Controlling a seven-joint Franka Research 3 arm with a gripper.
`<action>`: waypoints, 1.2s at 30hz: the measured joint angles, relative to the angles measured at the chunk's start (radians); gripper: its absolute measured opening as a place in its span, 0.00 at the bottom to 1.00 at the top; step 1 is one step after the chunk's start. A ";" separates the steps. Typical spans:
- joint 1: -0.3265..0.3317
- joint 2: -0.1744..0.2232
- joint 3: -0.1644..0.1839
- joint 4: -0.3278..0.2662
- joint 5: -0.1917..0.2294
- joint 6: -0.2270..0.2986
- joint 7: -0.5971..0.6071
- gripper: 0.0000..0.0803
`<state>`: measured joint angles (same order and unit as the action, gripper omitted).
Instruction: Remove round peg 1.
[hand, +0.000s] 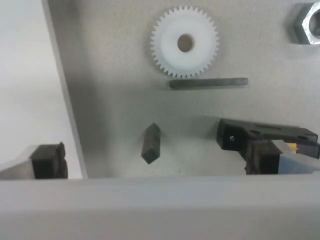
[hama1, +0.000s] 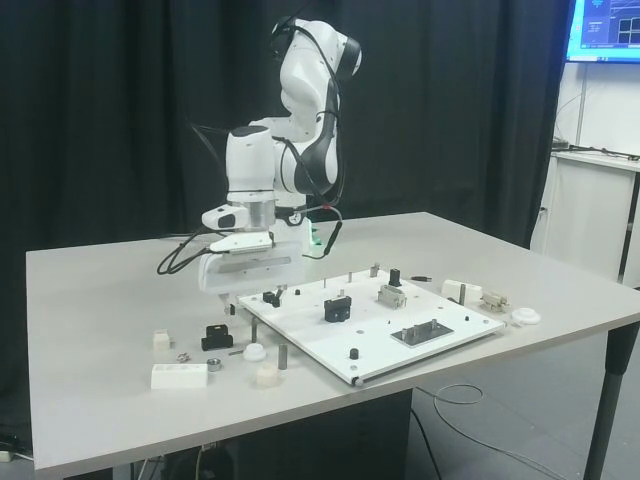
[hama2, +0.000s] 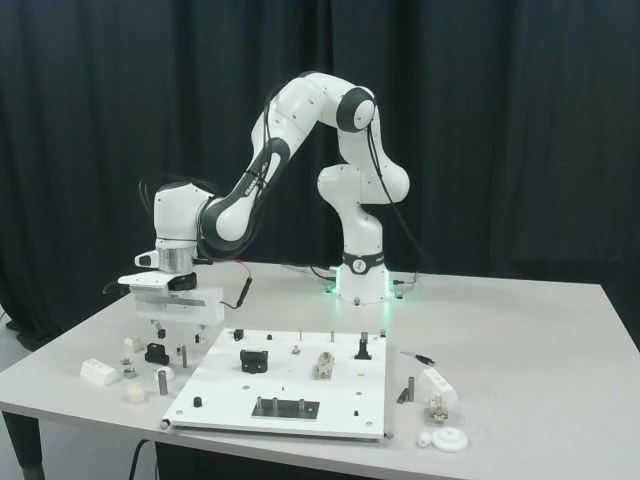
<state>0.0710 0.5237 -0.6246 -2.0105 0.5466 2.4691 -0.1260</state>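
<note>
Grey table (hama1: 90, 300): end effector (hand: 150, 162) spread wide, straddling upright round peg (hand: 150, 143).

Round peg 1 (hand: 151, 143) is a short black pin. It stands on end on the white board (hand: 125, 60), and the wrist view shows it at a slant from above. It sits close to one edge of the board, at the corner on the side toward the arm's base. It is between the two fingers (hand: 47, 161), well apart from both and touched by neither. In the two room views it cannot be made out.
</note>
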 joint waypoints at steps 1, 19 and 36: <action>0.001 0.000 0.000 0.001 -0.002 0.000 0.000 1.00; 0.007 -0.001 -0.002 0.014 -0.010 -0.024 0.023 1.00; 0.008 -0.016 -0.009 0.049 -0.012 -0.089 0.073 1.00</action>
<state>0.0787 0.5079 -0.6340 -1.9612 0.5344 2.3801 -0.0526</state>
